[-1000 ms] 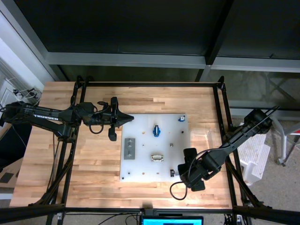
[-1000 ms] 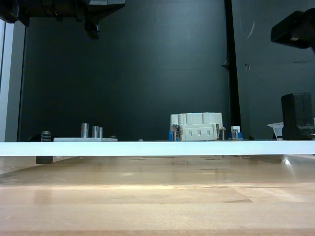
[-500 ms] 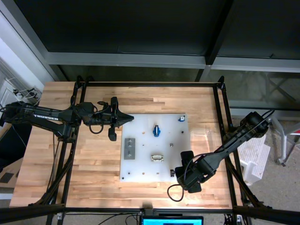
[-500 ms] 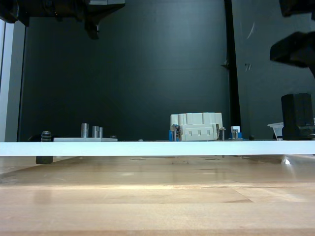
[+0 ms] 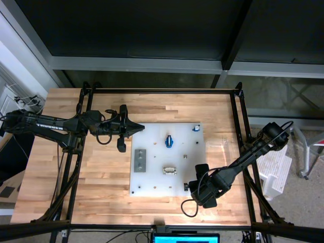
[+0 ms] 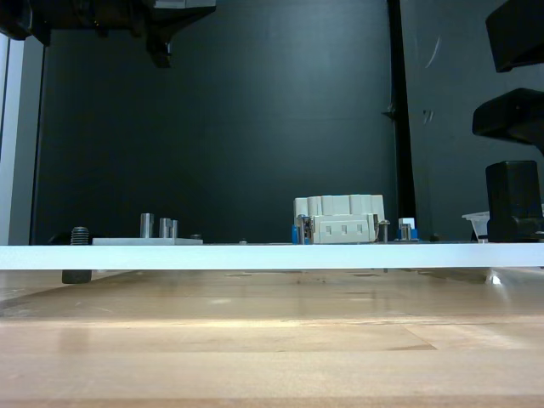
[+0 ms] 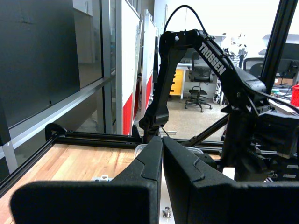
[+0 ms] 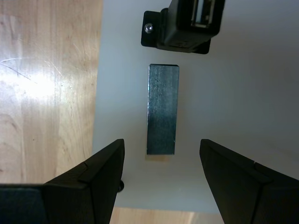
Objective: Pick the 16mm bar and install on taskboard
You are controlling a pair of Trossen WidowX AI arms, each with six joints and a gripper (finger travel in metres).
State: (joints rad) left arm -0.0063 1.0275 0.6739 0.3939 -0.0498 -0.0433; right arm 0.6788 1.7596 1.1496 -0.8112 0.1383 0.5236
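The 16mm bar (image 8: 163,109) is a short grey steel block lying flat on the white taskboard (image 8: 233,116), close to the board's edge and clear of both grippers. I cannot tell whether it sits in a seat. My right gripper (image 8: 162,148) hovers above it, open, with one finger on each side of the bar. In the high view the right gripper (image 5: 198,186) is over the board's near right corner and hides the bar. My left gripper (image 7: 162,141) is shut on nothing and hangs over the board's far left edge (image 5: 132,129).
A black bracket (image 8: 187,25) is mounted on the board just beyond the bar's end. The taskboard (image 5: 152,152) also carries a grey block with pegs (image 5: 139,161), a beige connector (image 5: 170,171) and a blue part (image 5: 168,141). Bare wood lies beside the board.
My right gripper has shifted slightly left, further over the board's near right corner, and sits higher in the low view. The left arm has not moved.
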